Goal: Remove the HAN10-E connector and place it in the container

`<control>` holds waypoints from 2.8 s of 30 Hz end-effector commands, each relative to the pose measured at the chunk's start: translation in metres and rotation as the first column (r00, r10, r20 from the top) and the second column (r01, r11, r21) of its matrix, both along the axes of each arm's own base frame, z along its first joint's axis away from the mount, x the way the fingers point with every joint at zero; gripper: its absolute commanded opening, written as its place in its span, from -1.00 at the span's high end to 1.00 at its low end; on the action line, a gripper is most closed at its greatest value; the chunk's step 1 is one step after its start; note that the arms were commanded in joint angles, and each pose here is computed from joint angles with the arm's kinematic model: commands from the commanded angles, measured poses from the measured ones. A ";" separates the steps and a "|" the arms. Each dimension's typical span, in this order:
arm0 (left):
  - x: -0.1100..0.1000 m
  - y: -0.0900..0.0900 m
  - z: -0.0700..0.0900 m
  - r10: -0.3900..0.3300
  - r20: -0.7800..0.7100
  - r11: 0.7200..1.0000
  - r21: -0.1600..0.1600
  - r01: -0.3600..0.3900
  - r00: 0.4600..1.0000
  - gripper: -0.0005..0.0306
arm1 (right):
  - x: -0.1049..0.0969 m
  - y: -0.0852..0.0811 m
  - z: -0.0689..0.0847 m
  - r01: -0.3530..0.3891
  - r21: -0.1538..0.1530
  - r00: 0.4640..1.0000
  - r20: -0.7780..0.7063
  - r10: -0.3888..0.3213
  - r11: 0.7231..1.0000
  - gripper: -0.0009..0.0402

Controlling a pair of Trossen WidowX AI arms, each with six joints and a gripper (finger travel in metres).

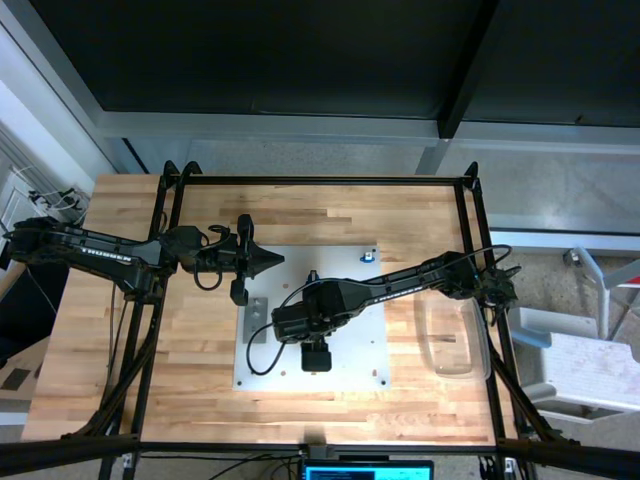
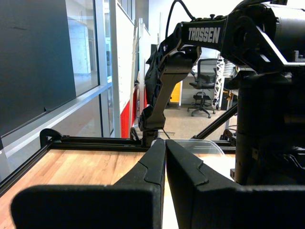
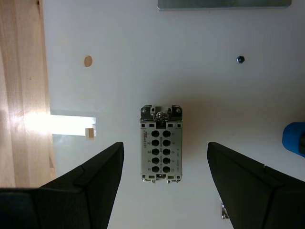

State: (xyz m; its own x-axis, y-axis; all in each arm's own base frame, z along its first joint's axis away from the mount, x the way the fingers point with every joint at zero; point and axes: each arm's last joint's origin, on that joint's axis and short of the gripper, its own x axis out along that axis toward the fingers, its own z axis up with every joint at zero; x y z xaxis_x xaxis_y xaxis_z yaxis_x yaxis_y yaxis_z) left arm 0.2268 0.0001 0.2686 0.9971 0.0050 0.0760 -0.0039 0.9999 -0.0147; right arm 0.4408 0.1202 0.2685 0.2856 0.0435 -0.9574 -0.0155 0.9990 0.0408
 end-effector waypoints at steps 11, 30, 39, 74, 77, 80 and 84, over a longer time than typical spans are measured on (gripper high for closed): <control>0.000 0.000 0.000 0.000 0.000 1.000 0.000 0.000 1.000 0.96 | 0.008 0.005 -0.022 -0.012 -0.011 0.999 -0.031 0.012 1.000 -0.24; 0.000 0.000 0.000 0.000 0.000 1.000 0.000 0.000 1.000 0.96 | 0.012 0.006 -0.033 -0.033 -0.040 0.998 -0.053 0.031 0.999 -0.24; 0.000 0.000 0.000 0.000 0.000 1.000 0.000 0.000 1.000 0.96 | 0.012 0.007 -0.038 -0.030 -0.043 0.997 -0.074 0.027 0.999 -0.24; 0.000 0.000 0.000 0.000 0.000 1.000 0.000 0.000 1.000 0.96 | 0.009 0.012 -0.043 -0.040 -0.024 0.997 -0.072 0.038 0.999 0.20; 0.000 0.000 0.000 0.000 0.000 1.000 0.000 0.000 1.000 0.96 | 0.009 0.012 -0.043 -0.039 -0.023 0.997 -0.073 0.038 0.999 0.32; 0.000 0.000 0.000 -0.001 0.000 1.000 0.000 0.001 1.000 0.96 | 0.009 0.012 -0.041 -0.039 -0.023 0.997 -0.069 0.037 0.999 0.47; 0.000 0.000 0.000 0.000 0.000 1.000 0.000 0.000 1.000 0.96 | 0.008 0.012 -0.040 -0.038 -0.023 0.997 -0.069 0.037 0.999 0.67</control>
